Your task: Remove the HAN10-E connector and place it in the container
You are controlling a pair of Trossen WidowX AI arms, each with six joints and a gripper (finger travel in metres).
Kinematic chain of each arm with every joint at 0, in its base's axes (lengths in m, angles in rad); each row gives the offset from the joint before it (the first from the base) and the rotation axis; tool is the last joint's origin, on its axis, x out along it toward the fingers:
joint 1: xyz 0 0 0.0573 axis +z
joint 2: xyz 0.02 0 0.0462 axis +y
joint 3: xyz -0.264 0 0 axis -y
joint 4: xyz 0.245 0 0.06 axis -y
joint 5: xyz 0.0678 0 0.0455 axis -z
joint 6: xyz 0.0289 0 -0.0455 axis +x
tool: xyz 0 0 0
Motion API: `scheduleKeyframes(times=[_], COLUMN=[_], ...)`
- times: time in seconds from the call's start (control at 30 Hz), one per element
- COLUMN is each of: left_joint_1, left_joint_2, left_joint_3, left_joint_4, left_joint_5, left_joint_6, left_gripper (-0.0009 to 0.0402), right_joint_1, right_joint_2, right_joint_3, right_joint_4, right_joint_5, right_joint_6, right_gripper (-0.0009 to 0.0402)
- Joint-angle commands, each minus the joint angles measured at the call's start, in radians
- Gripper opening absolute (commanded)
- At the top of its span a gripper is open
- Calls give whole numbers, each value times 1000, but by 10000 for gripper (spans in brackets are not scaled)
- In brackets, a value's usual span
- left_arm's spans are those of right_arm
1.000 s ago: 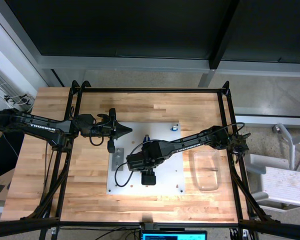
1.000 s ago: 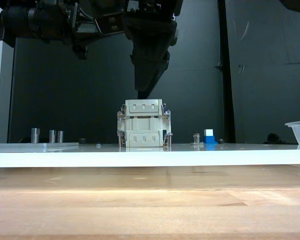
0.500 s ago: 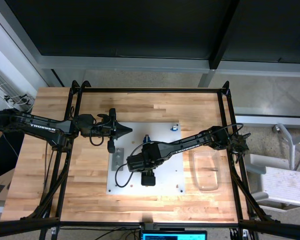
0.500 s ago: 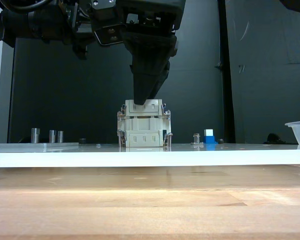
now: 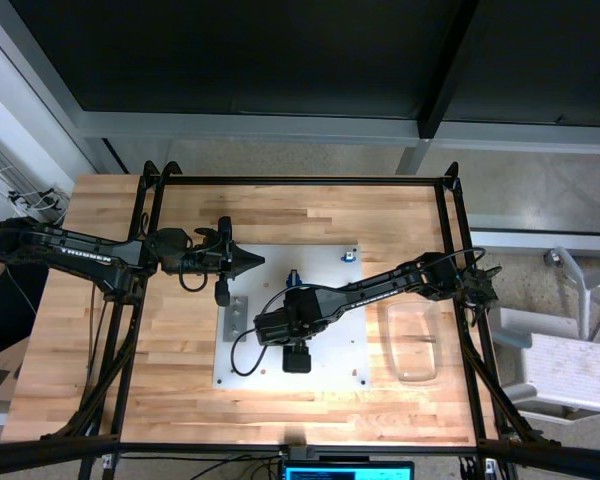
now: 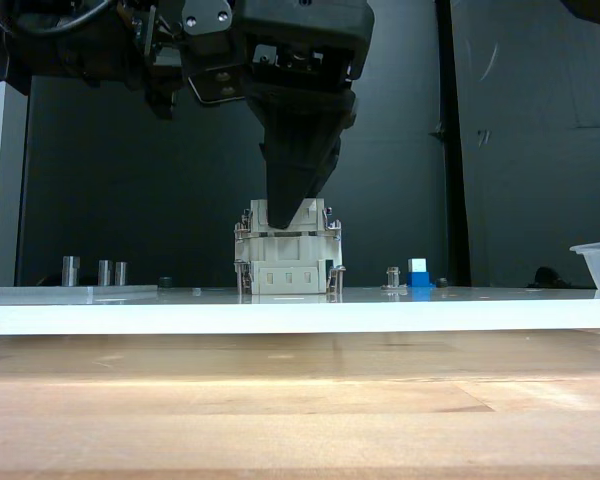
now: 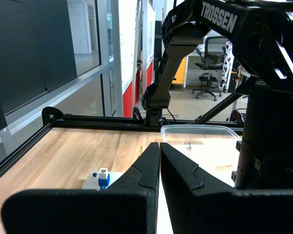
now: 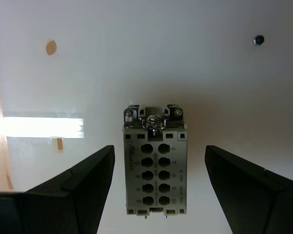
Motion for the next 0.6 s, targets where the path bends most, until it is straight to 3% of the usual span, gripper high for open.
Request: scheduleKeyframes(times=[0.03,0.3,0.6], left_joint_1=[0,0,0], left_joint_2=[0,0,0], left_joint_3=[0,0,0], left_joint_4=[0,0,0], left_joint_5=[0,0,0], left_joint_6=[0,0,0], left_gripper=[0,0,0], right_joint_1=[0,1,0], right_joint_2=[0,0,0], right_joint_3=[-13,-18,-18], right_joint_4=[8,10,14], right_joint_5=[0,0,-3], right_joint_6=[-1,-1,-5], right_gripper=[259,249,165])
